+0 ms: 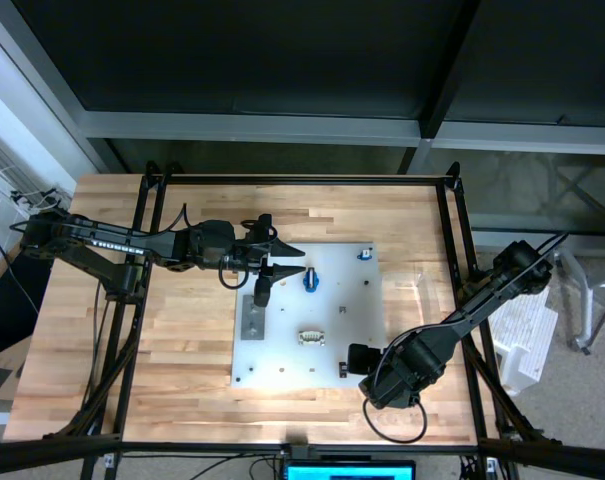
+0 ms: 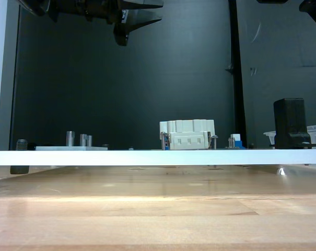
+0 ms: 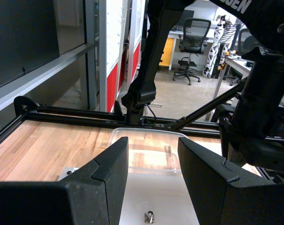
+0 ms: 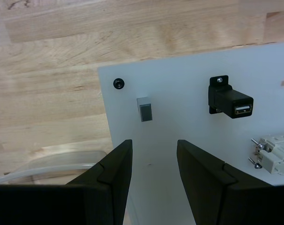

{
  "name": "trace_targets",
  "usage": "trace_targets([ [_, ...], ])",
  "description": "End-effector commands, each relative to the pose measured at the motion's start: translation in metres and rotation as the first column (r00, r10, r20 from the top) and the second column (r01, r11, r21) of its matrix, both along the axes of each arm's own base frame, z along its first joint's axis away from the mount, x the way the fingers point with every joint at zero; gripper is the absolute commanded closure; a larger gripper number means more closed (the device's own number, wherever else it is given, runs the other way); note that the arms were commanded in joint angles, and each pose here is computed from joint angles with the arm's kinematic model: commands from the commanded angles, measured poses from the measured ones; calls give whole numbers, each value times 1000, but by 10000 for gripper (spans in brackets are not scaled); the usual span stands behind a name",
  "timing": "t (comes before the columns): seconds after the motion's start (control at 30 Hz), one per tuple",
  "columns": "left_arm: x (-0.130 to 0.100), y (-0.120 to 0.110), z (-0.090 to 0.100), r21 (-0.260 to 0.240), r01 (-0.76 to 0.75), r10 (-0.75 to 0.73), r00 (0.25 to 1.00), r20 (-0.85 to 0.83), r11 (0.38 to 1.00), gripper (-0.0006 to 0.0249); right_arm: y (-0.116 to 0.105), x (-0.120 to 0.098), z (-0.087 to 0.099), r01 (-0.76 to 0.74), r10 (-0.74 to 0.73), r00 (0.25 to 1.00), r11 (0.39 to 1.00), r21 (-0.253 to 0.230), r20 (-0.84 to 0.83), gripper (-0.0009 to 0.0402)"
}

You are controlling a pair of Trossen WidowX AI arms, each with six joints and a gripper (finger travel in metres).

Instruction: Pick the 16mm bar and install on taskboard

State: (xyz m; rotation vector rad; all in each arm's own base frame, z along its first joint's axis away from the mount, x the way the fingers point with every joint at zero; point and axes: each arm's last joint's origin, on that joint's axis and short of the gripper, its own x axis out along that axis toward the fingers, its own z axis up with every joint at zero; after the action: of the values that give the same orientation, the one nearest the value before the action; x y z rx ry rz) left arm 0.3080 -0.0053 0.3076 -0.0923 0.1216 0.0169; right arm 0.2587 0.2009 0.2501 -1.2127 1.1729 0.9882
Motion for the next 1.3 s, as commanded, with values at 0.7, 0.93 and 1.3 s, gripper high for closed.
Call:
trace_targets([
  [0.7, 0, 0, 0, 0, 0, 0, 1000, 0, 1000, 101, -50, -24, 15, 125, -131, 990, 988, 92, 59, 264],
  [0.93, 0, 0, 0, 0, 0, 0, 1000, 0, 1000, 101, -59, -30, 16, 136, -144, 987, 985, 107, 77, 264],
  [1.3, 0, 0, 0, 0, 0, 0, 1000, 0, 1000, 101, -61, -29, 16, 143, -152, 985, 984, 110, 80, 264],
])
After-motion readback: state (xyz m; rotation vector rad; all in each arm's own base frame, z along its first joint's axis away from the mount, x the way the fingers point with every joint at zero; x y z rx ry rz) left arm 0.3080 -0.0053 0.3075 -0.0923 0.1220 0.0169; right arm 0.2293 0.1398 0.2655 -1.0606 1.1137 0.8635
